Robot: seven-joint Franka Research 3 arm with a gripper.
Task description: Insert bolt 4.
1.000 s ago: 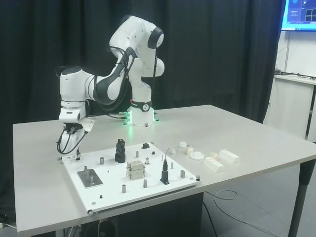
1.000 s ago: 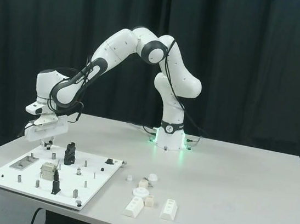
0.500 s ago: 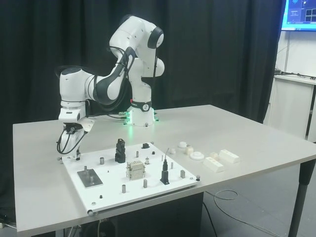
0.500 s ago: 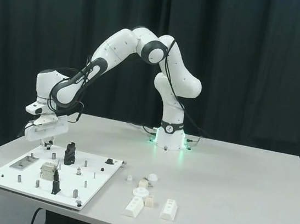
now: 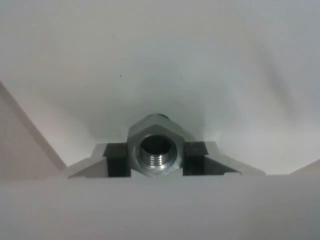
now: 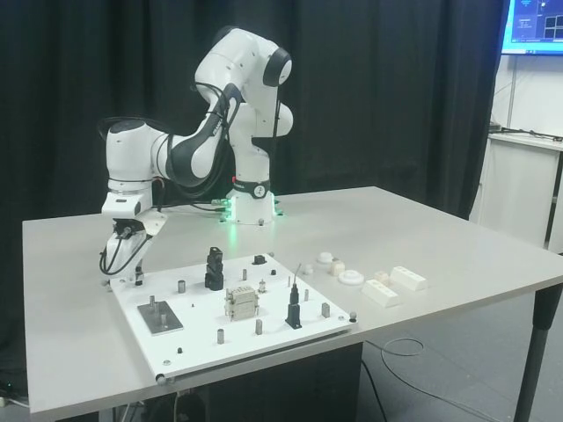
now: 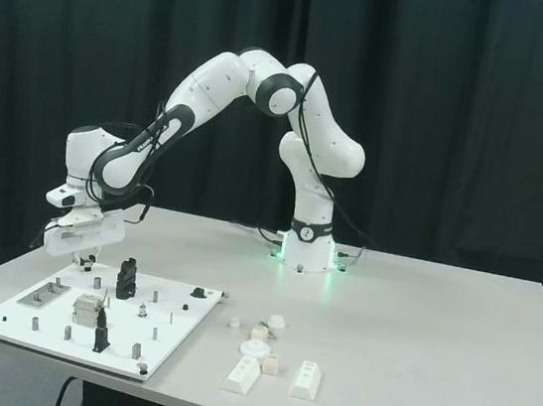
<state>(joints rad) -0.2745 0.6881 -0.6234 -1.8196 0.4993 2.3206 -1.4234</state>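
Gripper (image 5: 156, 167) clamps bolt (image 5: 155, 145) above white board (image 6: 230, 312).

Bolt (image 5: 157, 150): bare metal, hexagonal head, dull sheen, threaded bore visible in wrist view. Fingertips (image 5: 116, 160): black pads, matt, set in grey metal-looking holders. Board (image 6: 230, 309): white, smooth, matt, flat panel. Plate (image 6: 159, 318) on board: grey metal, brushed look. Arm (image 7: 206, 94): white shell, glossy plastic look, black joints. Table (image 7: 415, 332): grey top, smooth, matt. Backdrop curtain (image 7: 443, 116): black cloth, hanging in folds. Blocks (image 6: 394, 286) on table: white, plastic-looking, matt.
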